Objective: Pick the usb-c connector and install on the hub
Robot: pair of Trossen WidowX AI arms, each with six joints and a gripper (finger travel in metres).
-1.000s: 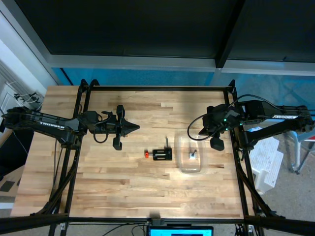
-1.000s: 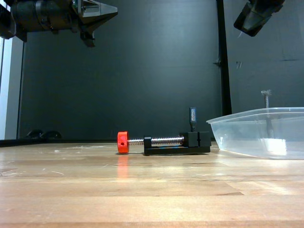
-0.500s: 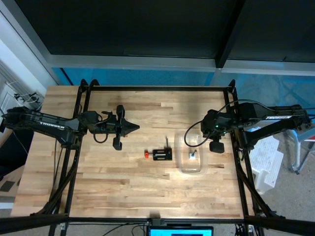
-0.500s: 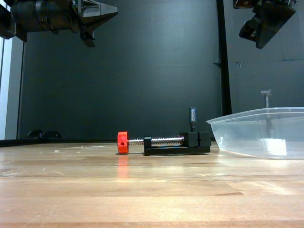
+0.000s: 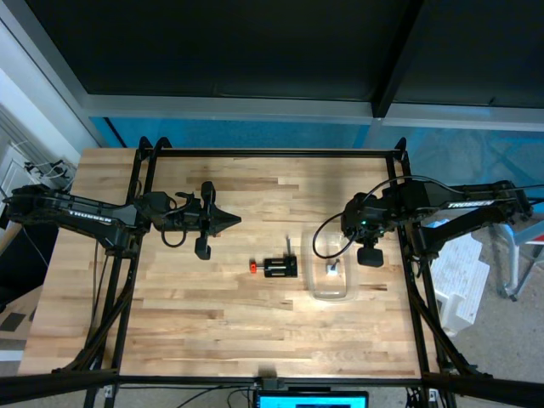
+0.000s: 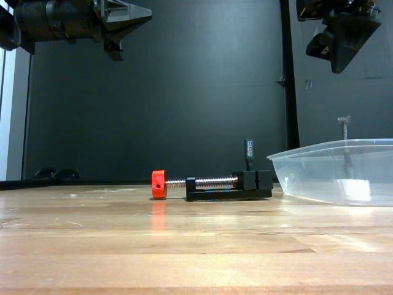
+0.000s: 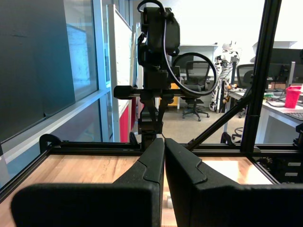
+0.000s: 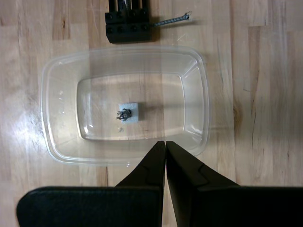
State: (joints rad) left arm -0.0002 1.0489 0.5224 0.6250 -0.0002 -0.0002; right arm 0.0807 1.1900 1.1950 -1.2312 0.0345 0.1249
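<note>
The hub [image 5: 279,267] is a black block with an orange-red knob [image 6: 159,184]; it lies mid-table, and a thin dark pin [image 6: 249,150] sticks up from it. Right of it, a clear tray [image 5: 316,287] holds a small white-grey square [image 8: 132,112]. On that square sits a tiny dark piece [image 8: 123,114], which I take for the usb-c connector. My right gripper [image 8: 165,143] is shut and empty, pointing down above the tray's right rim [image 8: 189,149], well clear of the connector. Far to the left, my left gripper [image 5: 235,221] hovers high, shut and empty.
A black metal frame [image 5: 272,153] borders the wooden table at the back and sides. A thin frayed wire [image 6: 344,132] rises from inside the tray. The hub's block [image 8: 129,20] lies just beyond the tray's far rim.
My right gripper has swung left and tipped downward until it hangs over the tray's right rim. The left arm, hub and tray have not moved.
</note>
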